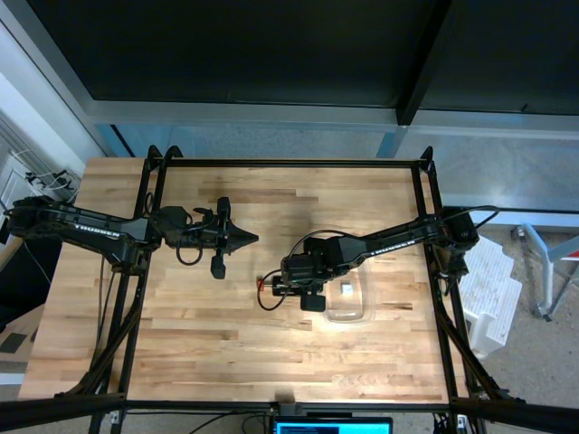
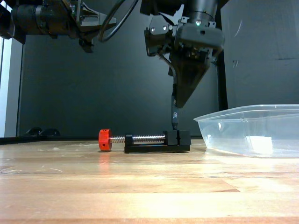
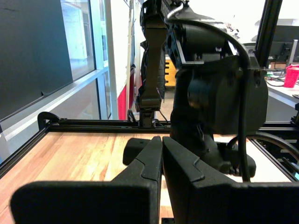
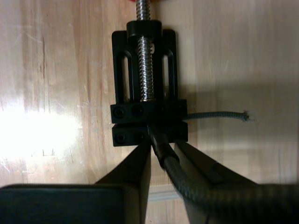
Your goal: Pick the USB-C connector and install on taskboard
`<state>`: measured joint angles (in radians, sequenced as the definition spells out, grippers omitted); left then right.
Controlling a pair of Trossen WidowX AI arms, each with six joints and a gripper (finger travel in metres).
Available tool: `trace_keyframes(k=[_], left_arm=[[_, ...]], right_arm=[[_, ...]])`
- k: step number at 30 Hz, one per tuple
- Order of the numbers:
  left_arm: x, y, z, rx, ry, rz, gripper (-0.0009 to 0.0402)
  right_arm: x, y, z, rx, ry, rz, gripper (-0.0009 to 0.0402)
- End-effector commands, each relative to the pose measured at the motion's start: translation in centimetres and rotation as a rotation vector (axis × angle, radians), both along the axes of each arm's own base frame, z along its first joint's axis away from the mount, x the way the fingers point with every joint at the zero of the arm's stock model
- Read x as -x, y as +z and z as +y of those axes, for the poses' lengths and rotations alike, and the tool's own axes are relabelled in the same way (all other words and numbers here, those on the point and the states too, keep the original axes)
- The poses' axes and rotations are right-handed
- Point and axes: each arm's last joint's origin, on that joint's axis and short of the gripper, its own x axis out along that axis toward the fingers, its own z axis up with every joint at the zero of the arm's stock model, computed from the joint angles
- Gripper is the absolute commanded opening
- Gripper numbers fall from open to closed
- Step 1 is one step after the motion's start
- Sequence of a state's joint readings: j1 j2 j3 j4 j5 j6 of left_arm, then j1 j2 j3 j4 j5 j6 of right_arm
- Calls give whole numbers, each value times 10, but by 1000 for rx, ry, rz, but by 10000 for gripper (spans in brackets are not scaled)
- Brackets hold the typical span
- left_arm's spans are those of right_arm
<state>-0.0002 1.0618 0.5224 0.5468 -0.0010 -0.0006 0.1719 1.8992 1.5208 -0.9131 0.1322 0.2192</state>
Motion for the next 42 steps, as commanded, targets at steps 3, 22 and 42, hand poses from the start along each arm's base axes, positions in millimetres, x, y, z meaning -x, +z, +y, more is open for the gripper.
trace_keyframes(k=[3,22,42], left_arm=[[0,0,0,0,0,0,0],[0,0,0,0,0,0,0],[0,0,0,0,0,0,0]], right_arm=[[2,16,0,-9,-7,-37,137],[22,51,-2,-23,-2,-103,194],[71,86,-26,5,81,-475,96]])
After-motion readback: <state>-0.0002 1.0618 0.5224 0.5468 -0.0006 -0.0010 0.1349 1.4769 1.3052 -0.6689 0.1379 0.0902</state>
